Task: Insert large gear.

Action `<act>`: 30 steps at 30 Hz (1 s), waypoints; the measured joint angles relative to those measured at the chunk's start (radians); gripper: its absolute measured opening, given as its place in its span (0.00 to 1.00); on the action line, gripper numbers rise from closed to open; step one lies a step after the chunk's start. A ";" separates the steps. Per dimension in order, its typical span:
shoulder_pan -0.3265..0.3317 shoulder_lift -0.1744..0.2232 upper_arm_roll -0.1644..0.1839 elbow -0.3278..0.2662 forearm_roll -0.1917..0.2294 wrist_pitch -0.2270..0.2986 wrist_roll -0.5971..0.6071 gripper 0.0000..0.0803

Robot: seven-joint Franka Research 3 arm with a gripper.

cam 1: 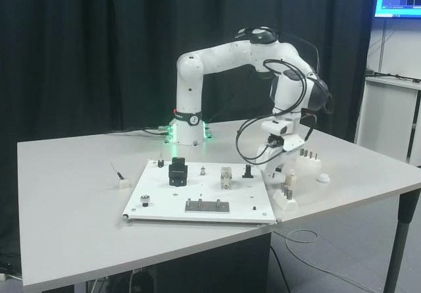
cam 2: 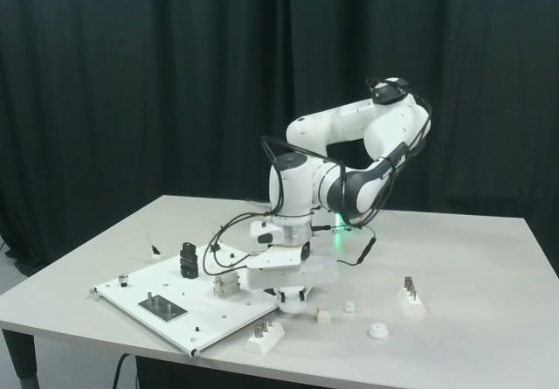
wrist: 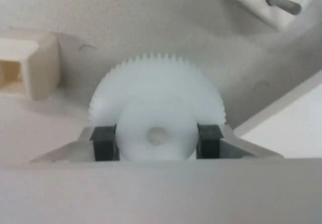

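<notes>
The large white gear (wrist: 157, 108) is toothed around its rim and has a raised hub with a centre hole. My gripper (wrist: 157, 139) is shut on that hub, one black pad (wrist: 104, 142) on each side. In the first room view the gripper (cam 1: 273, 169) hangs low over the grey table, just off the right edge of the white board (cam 1: 197, 197). In the second room view the gear (cam 2: 293, 298) shows as a small white disc under the hand, close to the table. A grey plate with upright pegs (cam 1: 207, 205) lies near the board's front edge.
A small white block (wrist: 30, 63) sits on the table near the gear. White stands with pegs (cam 1: 287, 197) (cam 1: 308, 160) and a small round part (cam 1: 321, 178) lie right of the board. Black fixtures (cam 1: 177, 172) stand on the board. Another block with a pin (cam 1: 122, 183) is left.
</notes>
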 joint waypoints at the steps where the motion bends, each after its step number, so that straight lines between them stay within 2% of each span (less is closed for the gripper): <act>1: 0.002 0.000 -0.004 0.000 -0.001 -0.003 0.005 0.42; 12: 0.014 -0.001 -0.023 0.000 -0.005 -0.020 0.024 0.42; 30: 0.020 -0.001 -0.025 0.002 -0.007 -0.020 0.027 0.42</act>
